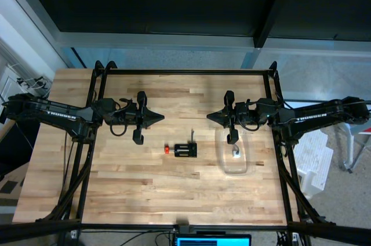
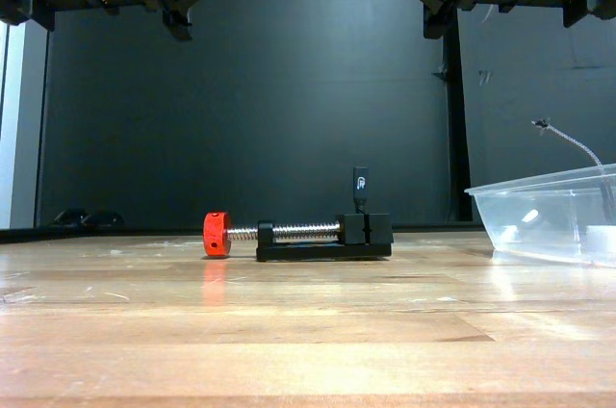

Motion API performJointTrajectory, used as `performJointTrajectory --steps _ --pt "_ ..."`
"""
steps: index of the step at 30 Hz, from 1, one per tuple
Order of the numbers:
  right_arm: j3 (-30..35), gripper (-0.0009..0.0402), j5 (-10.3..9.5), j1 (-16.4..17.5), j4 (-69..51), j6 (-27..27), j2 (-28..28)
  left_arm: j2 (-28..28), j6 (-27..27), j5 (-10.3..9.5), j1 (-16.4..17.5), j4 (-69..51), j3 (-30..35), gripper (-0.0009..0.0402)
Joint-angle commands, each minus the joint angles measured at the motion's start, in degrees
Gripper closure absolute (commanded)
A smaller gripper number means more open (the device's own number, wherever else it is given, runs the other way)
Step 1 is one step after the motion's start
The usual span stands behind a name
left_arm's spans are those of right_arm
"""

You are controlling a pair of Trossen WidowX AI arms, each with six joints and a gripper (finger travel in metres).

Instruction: Pick the USB-C connector and install on taskboard

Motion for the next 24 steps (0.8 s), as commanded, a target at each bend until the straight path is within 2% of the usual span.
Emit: performJointTrajectory --steps 1,9,12,15,20,21,24 --pt "0.4 0.0393 0.46 0.1 -2.3 1.7 -0.2 0.0 0.0 -0.02 0.0 -0.2 0.0 0.0393" --pt "0.4 0.0393 0.46 0.1 -2.4 2.5 -0.2 0.0 0.0 -0.02 0.0 -0.1 0.0 0.0393" --pt "0.7 0.0393 -1.51 0.1 -4.0 5.5 -0.5 0.0 0.0 -0.02 0.0 -0.1 0.0 0.0393" --pt "3.8 0.0393 -1.44 0.4 -15.1 5.0 -1.1 0.0 0.0 -0.02 0.0 -0.1 0.0 0.0393" --pt "13.0 0.0393 -0.87 2.8 -42.1 2.9 -0.9 0.0 0.0 -0.02 0.0 -0.2 0.0 0.0393" --pt "14.9 0.0393 -0.17 3.5 -47.1 2.8 -0.8 0.0 0.0 -0.02 0.0 -0.2 0.0 0.0393" --pt "19.6 0.0393 3.85 6.6 -59.8 2.6 -0.7 0.0 0.0 -0.02 0.0 -0.2 0.0 0.0393"
